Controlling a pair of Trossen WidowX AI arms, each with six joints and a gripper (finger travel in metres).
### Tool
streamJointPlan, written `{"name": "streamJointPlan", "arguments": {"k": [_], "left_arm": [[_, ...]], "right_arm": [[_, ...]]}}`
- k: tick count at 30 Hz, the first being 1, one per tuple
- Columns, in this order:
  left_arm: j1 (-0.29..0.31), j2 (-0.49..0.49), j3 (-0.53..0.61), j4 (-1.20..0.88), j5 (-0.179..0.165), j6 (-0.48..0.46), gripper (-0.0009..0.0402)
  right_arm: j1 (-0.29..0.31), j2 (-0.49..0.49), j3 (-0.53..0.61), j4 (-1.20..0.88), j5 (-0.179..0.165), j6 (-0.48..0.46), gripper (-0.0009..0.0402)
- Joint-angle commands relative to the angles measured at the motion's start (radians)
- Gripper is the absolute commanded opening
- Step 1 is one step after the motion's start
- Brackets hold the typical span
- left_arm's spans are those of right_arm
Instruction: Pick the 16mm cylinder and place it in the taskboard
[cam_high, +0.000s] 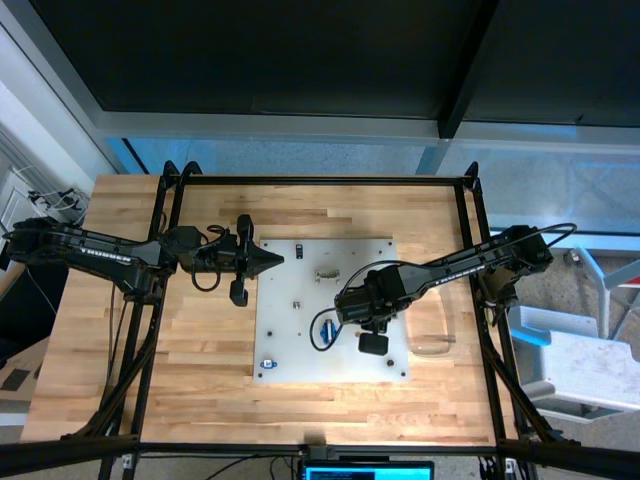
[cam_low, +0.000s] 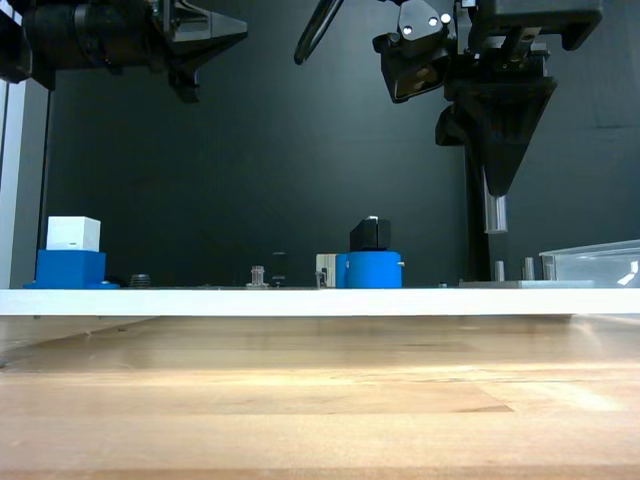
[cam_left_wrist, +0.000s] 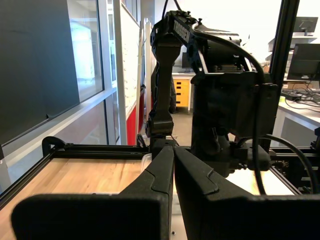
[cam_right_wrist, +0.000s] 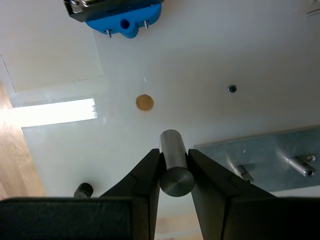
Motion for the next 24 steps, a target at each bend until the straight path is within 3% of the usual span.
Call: {"name": "streamJointPlan", "arguments": {"k": [1,24], "left_arm": [[0.0,0.0,0.0,0.0,0.0,0.0,0.0],[0.0,0.0,0.0,0.0,0.0,0.0,0.0]], "right_arm": [[0.004,0.02,0.003,0.016,-0.022,0.008,0.0032],[0.016,0.089,0.008,0.097,-0.021,0.023,0.0032]]}}
